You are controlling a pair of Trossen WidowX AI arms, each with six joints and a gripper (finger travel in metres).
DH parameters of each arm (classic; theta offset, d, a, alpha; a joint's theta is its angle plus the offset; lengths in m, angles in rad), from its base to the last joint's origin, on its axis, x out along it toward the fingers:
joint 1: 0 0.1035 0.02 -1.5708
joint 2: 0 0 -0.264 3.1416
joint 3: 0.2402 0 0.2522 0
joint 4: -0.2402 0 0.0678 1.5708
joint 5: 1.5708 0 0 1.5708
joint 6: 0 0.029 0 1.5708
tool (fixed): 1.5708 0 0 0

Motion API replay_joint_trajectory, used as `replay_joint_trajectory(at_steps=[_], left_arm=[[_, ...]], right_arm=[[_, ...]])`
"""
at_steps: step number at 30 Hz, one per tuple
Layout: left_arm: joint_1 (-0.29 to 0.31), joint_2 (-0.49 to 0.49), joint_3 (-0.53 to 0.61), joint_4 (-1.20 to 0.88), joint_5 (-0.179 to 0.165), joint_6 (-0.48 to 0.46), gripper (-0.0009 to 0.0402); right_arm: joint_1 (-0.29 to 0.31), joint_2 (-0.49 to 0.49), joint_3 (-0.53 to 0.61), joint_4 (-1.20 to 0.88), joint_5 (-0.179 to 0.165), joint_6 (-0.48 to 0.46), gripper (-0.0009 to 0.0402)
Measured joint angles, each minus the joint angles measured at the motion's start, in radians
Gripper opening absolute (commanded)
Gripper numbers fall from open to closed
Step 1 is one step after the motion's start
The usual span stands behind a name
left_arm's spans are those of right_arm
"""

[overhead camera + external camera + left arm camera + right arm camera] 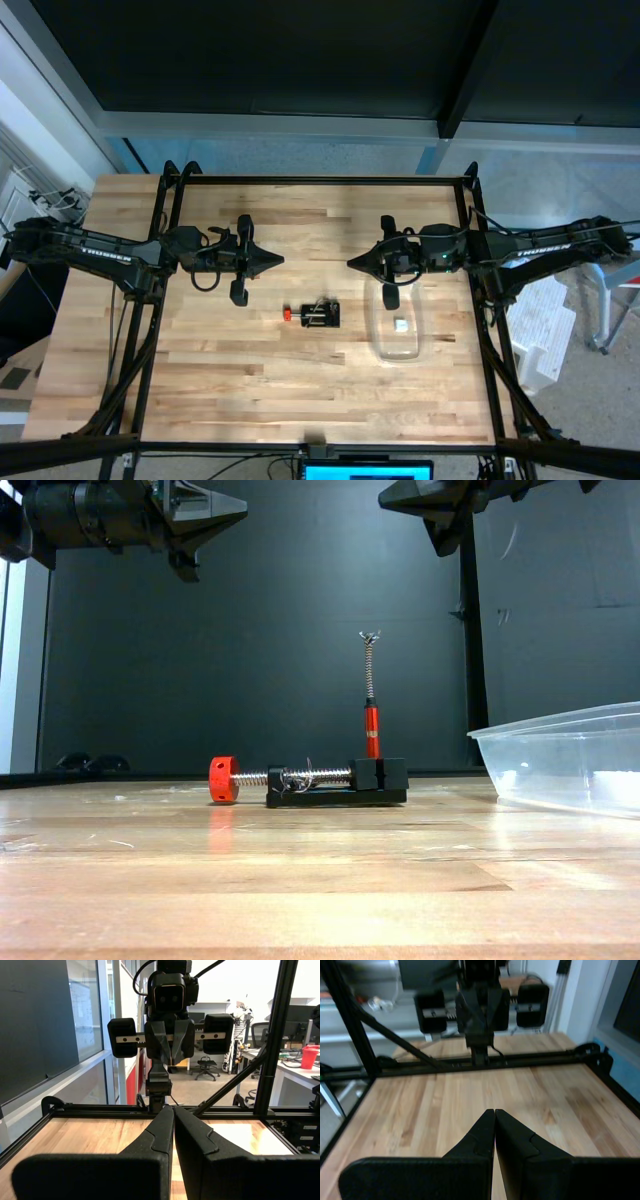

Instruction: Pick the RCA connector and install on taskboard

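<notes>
- The left gripper (276,261) is held high above the table, its black fingers (160,1130) pressed together; "TROSSEN" is read in white on the left arm (100,253).
- The right gripper (354,263) is held opposite, tip facing tip, its fingers (479,1135) likewise closed; the same word is carried on the right arm (540,252).
- The small black rectangular taskboard (322,314), with its red knob (286,314), is set on the table between the grippers and nearer the camera.
- The RCA connector cannot be made out.
- A clear plastic tray (382,345) holding a small white square bit (400,325) is placed just right of the taskboard.
- The light wooden plank table (250,380) is bounded by a black metal frame (320,180); a dark wall (300,630) is seen behind.
</notes>
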Motion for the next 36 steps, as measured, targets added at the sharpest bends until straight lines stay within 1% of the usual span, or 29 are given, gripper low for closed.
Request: replay_joint_trajectory(at_steps=[7,16,26,36], left_arm=[[0.000,0.000,0.000,0.000,0.000,0.000,0.0000],[0.000,0.000,0.000,0.000,0.000,0.000,0.0000],[0.000,0.000,0.000,0.000,0.000,0.000,0.0000],[0.000,0.000,0.000,0.000,0.000,0.000,0.0000]], right_arm=[[-0.007,-0.071,-0.094,0.121,0.001,0.001,0.0000],[-0.007,-0.126,-0.187,0.255,0.008,0.002,0.0000],[-0.007,-0.138,-0.270,0.370,0.008,0.002,0.0000],[-0.007,-0.138,-0.290,0.384,0.006,0.000,0.0000]])
